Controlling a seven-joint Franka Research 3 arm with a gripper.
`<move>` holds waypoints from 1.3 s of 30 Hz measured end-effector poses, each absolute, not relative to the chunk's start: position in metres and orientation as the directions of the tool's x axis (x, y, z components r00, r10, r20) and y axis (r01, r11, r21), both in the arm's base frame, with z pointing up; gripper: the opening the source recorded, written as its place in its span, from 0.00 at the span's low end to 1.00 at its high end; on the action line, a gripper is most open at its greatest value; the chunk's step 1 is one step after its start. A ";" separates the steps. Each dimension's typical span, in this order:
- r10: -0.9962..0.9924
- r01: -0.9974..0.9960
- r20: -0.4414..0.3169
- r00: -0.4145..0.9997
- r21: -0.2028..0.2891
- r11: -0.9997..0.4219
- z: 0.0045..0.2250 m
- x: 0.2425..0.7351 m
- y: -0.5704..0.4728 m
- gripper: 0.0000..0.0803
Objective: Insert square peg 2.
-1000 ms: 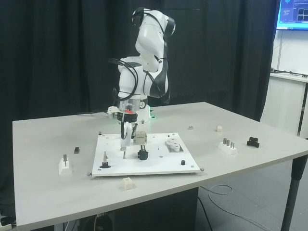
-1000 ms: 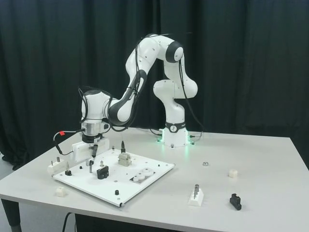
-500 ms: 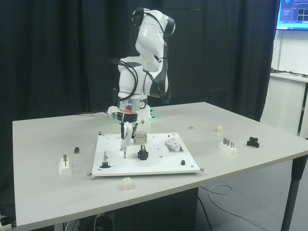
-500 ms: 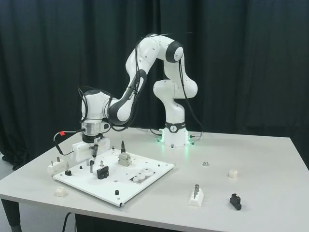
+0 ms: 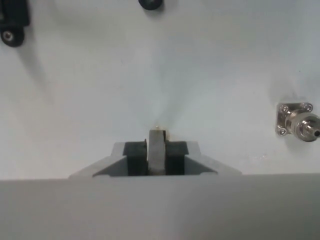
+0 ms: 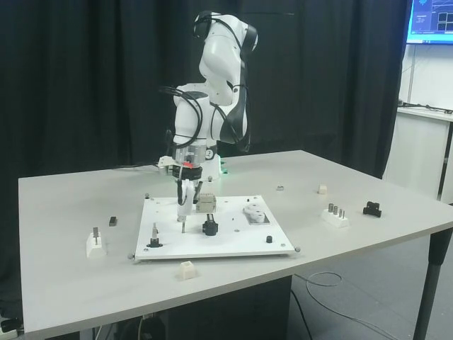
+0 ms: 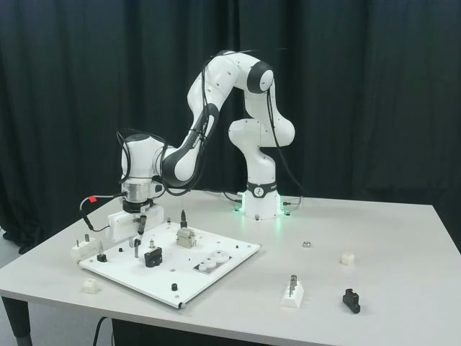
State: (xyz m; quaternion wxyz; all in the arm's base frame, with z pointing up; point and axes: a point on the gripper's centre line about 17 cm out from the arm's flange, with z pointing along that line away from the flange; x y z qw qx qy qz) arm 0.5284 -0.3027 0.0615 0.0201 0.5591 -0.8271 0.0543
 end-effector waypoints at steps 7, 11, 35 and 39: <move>-0.923 -0.927 0.092 -0.374 -0.062 0.369 0.061 0.527 -0.302 0.09; -0.923 -0.928 0.092 -0.373 -0.061 0.369 0.060 0.527 -0.301 0.09; -0.922 -0.927 0.100 -0.374 -0.065 0.369 0.057 0.527 -0.305 0.09; -0.922 -0.927 0.103 -0.374 -0.067 0.369 0.055 0.526 -0.306 0.09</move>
